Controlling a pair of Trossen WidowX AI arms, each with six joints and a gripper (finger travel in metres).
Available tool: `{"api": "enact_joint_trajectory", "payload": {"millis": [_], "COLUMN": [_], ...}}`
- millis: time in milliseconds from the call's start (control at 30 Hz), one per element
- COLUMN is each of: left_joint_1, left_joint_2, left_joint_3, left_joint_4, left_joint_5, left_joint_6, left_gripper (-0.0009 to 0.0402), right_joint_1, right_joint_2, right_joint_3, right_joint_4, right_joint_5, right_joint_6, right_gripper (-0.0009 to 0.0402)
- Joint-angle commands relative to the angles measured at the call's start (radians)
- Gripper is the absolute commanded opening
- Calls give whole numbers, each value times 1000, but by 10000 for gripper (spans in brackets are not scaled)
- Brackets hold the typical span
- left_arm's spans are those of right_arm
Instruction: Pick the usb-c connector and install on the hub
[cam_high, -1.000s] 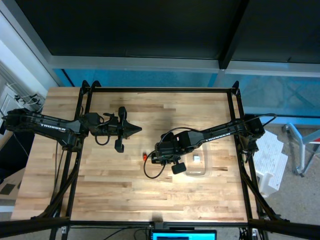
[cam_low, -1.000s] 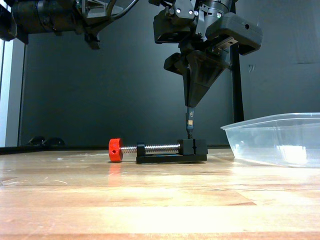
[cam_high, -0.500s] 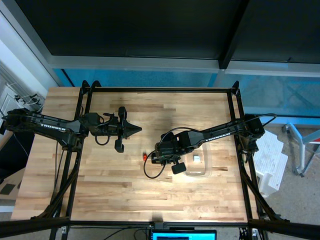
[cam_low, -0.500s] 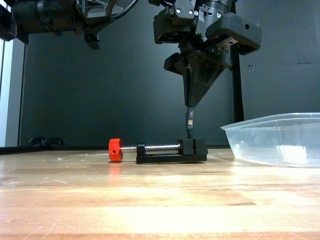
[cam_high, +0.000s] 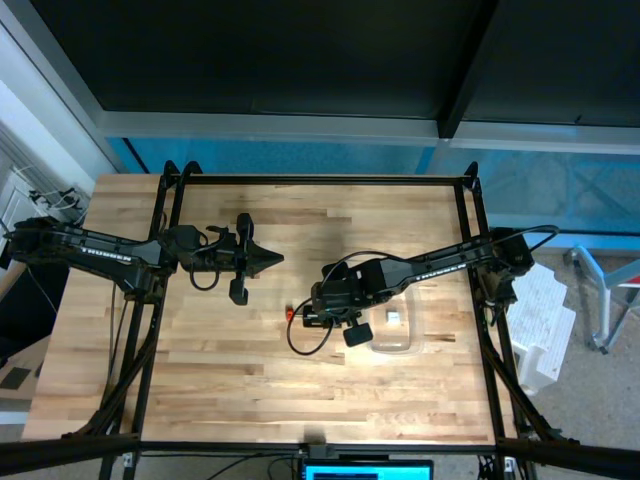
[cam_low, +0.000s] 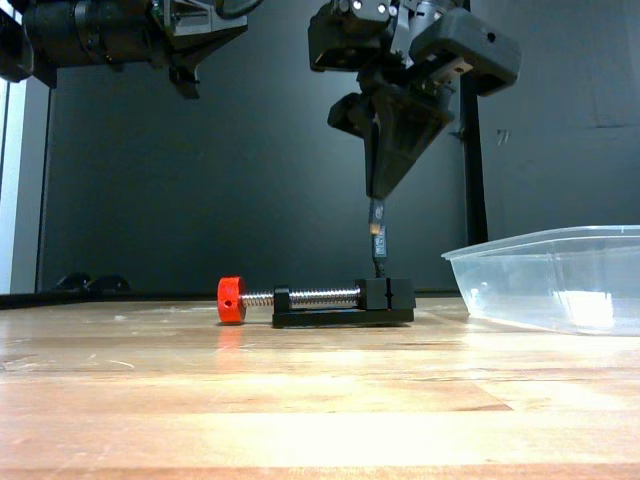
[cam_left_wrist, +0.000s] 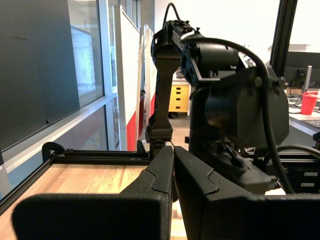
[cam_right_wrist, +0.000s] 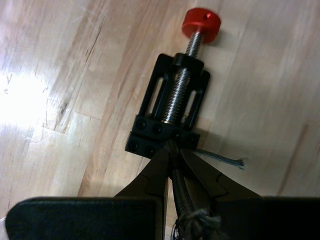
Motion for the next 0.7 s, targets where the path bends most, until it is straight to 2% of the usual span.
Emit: {"api": "enact_joint_trajectory", "payload": {"millis": [33,233,400,700], "left_joint_1": [0,0,0,0], "left_joint_2": [0,0,0,0], "left_joint_3": [0,0,0,0], "left_joint_4": [0,0,0,0], "left_joint_5": [0,0,0,0], "left_joint_6": [0,0,0,0], "left_gripper": [0,0,0,0], "right_joint_1": [-1,-4,-6,-6], "right_joint_2": [-14,-32,-32,-6], "right_joint_3": [0,11,77,164], "right_joint_4": [-6,-36,-115,-214], "right_joint_5": [-1,-1,-1,-12], "right_joint_6": [5,32,77,312], "right_gripper": [4,4,4,4]}}
